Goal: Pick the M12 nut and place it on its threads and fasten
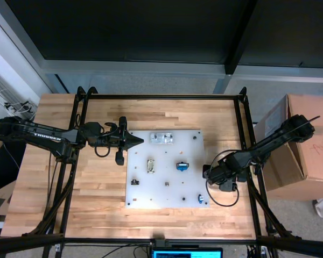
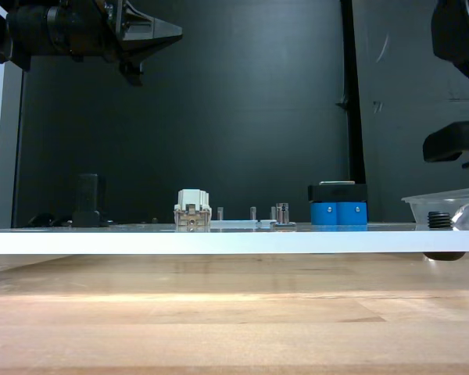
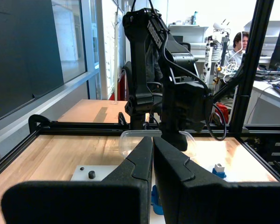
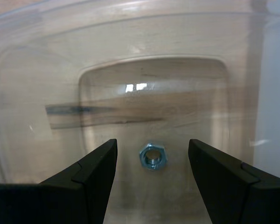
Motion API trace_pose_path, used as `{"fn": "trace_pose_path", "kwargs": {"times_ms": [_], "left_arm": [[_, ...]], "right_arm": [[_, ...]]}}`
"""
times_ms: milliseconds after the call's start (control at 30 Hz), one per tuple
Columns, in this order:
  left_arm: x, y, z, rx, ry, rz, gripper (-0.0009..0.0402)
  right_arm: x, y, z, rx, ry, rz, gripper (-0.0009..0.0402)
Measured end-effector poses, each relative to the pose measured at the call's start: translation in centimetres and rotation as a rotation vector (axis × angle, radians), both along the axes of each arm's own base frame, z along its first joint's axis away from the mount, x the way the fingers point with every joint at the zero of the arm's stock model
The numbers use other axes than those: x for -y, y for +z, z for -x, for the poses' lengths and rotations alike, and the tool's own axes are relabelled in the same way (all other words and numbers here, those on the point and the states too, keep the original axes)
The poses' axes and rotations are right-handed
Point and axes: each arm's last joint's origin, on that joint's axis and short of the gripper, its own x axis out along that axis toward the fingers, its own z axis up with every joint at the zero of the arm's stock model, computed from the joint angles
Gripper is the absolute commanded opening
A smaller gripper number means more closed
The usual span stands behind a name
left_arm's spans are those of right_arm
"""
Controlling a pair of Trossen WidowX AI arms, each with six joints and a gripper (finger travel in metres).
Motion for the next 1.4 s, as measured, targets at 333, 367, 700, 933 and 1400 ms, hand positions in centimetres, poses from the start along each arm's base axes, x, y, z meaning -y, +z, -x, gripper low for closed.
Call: {"fn": "trace_pose_path", "kwargs": {"times_ms": [333, 367, 700, 933, 1400], "left_arm": [[0.0, 0.0, 0.0, 0.0, 0.0, 0.0, 0.0], [0.0, 0.0, 0.0, 0.0, 0.0, 0.0, 0.0], [0.0, 0.0, 0.0, 0.0, 0.0, 0.0, 0.0], [0.0, 0.0, 0.0, 0.0, 0.0, 0.0, 0.0], [0.0, 0.0, 0.0, 0.0, 0.0, 0.0, 0.0]], "right_arm": [[0.1, -1.5, 0.2, 0.008, -0.037, -0.005, 0.0212], [0.1, -1.6, 0.3, 0.009, -0.039, -0.004, 0.0212], [0.2, -1.6, 0.2, 0.014, -0.041, 0.002, 0.0158], [0.2, -1.6, 0.2, 0.013, -0.041, 0.003, 0.0045], [0.2, -1.6, 0.3, 0.008, -0.06, 0.005, 0.0003]]}}
